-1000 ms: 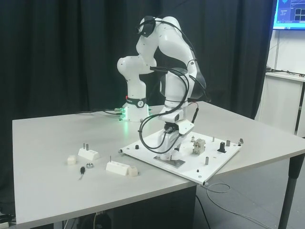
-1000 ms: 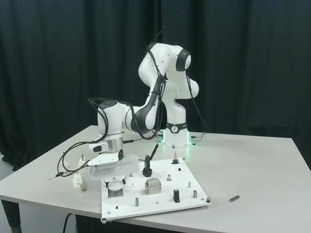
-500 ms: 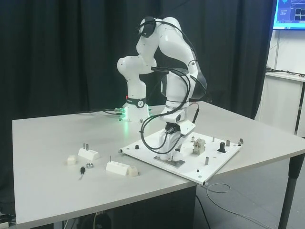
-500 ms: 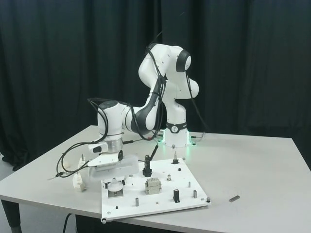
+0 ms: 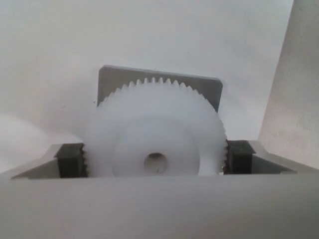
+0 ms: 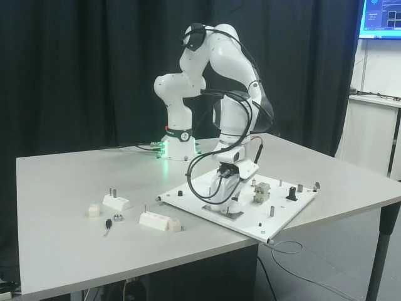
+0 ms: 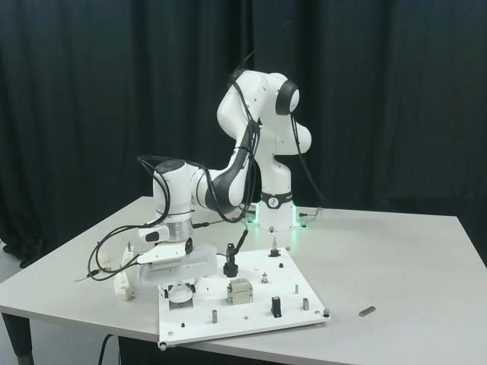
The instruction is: Insert large gear.
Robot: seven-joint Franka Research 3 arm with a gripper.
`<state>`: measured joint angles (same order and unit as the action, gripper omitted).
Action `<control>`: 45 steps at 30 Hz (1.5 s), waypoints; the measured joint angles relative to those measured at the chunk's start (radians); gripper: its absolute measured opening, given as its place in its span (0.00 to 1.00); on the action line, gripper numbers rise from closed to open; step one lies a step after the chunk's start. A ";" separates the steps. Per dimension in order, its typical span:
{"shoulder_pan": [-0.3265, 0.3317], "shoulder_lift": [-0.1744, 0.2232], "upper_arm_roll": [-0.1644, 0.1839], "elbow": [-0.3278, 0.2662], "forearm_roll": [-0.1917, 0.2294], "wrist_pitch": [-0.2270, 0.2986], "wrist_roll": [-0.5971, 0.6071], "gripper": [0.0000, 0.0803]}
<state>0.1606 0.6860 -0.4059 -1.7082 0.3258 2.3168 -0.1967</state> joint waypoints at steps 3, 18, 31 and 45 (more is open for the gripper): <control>0.000 0.007 0.000 0.006 0.000 0.000 -0.009 0.74; -0.003 0.011 0.002 0.013 0.000 -0.005 -0.015 0.74; -0.006 0.011 0.004 0.013 0.010 -0.009 0.135 0.74; -0.006 0.011 0.006 0.013 0.011 -0.012 0.385 0.74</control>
